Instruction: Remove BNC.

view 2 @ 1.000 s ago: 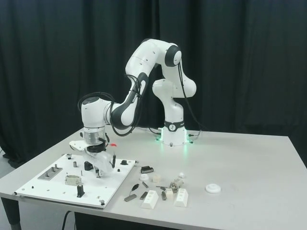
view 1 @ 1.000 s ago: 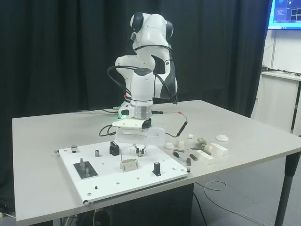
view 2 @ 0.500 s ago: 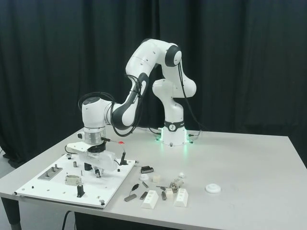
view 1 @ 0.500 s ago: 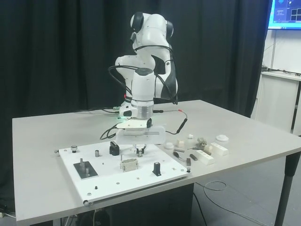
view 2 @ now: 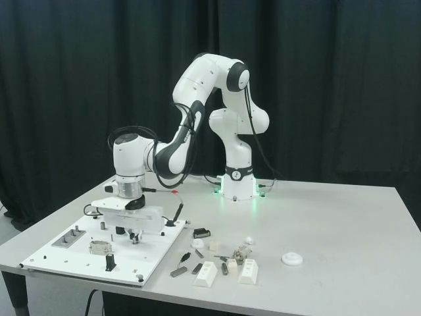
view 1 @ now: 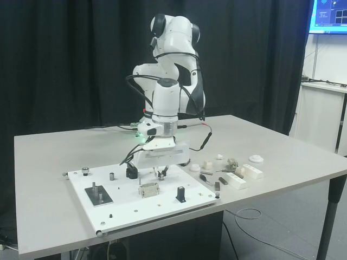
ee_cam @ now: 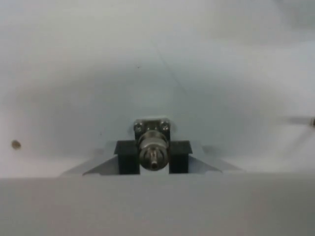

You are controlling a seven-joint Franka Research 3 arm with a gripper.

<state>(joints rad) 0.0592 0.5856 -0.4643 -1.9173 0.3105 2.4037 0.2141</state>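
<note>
White board (view 1: 162,208): gripper (view 1: 160,174) clamps the BNC (ee_cam: 153,147).

Robotics lab, black curtains (view 2: 342,85) (all round)

- A black curtain (view 2: 342,85) hangs in folds behind the desk (view 2: 342,237) and fills the whole backdrop.
- The desk is grey with a flat, matt top; one of its legs (view 1: 330,216) shows below its corner.
- Beside the desk, past that corner, stands a white cabinet (view 1: 320,116).
- Above the cabinet, a lit screen (view 1: 328,16) hangs high up.
- A thin cable (view 1: 249,214) loops over the grey floor (view 1: 282,233) beneath the desk edge.
</note>
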